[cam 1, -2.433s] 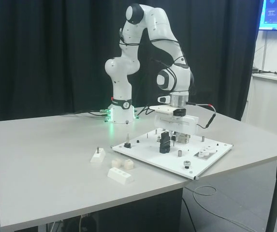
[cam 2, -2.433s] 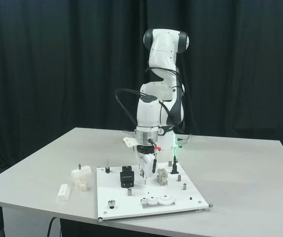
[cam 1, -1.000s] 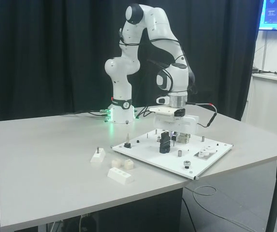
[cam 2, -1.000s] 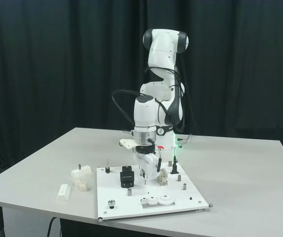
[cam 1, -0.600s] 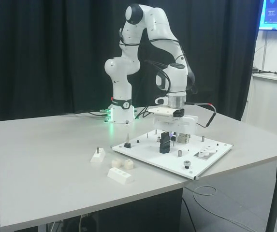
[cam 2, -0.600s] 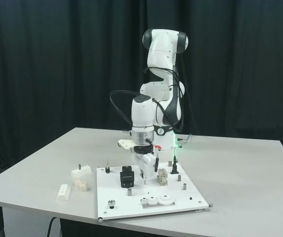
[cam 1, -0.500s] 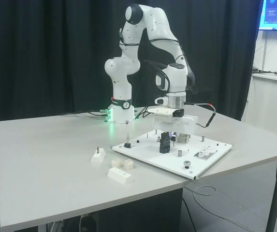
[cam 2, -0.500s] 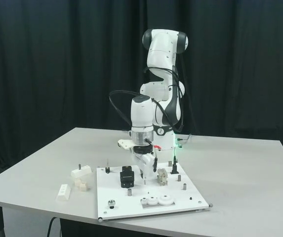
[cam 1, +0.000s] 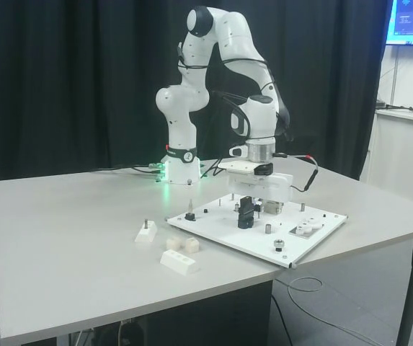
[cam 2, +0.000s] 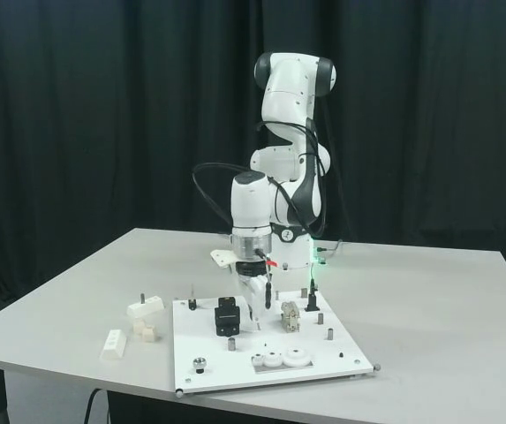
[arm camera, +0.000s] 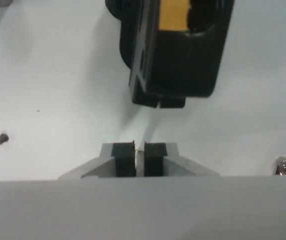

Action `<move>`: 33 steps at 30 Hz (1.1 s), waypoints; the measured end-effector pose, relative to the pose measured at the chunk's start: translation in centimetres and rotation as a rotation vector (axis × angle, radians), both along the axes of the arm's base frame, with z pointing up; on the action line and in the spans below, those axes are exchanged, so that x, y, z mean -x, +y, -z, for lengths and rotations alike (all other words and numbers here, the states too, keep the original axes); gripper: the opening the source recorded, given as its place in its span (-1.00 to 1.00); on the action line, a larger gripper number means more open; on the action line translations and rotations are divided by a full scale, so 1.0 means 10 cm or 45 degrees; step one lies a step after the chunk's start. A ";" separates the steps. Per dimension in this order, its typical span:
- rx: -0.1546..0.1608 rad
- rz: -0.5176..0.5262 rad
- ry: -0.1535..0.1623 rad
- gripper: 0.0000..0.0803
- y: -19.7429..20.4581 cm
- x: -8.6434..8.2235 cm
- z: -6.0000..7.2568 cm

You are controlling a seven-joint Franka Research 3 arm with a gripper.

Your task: Insert square peg 1.

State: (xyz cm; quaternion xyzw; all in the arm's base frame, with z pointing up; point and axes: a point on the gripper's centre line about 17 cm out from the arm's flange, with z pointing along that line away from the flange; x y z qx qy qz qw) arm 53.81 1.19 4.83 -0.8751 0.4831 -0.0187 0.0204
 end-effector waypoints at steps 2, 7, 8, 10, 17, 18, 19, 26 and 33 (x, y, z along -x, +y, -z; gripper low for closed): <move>0.000 0.000 0.000 -0.92 0.00 0.00 0.00; 0.000 -0.007 0.000 -0.92 0.00 0.00 0.00; 0.000 -0.009 0.000 -0.92 0.00 0.00 0.00; 0.000 -0.018 0.001 -0.92 0.01 0.00 0.00; -0.005 -0.036 0.010 -0.92 0.04 0.02 -0.01; -0.005 -0.037 0.012 -0.92 0.04 0.02 -0.01; -0.006 -0.038 0.013 -0.92 0.04 0.02 -0.01; -0.007 -0.054 0.016 -0.92 0.05 0.03 -0.01; -0.008 -0.091 0.022 -0.92 0.06 0.04 -0.01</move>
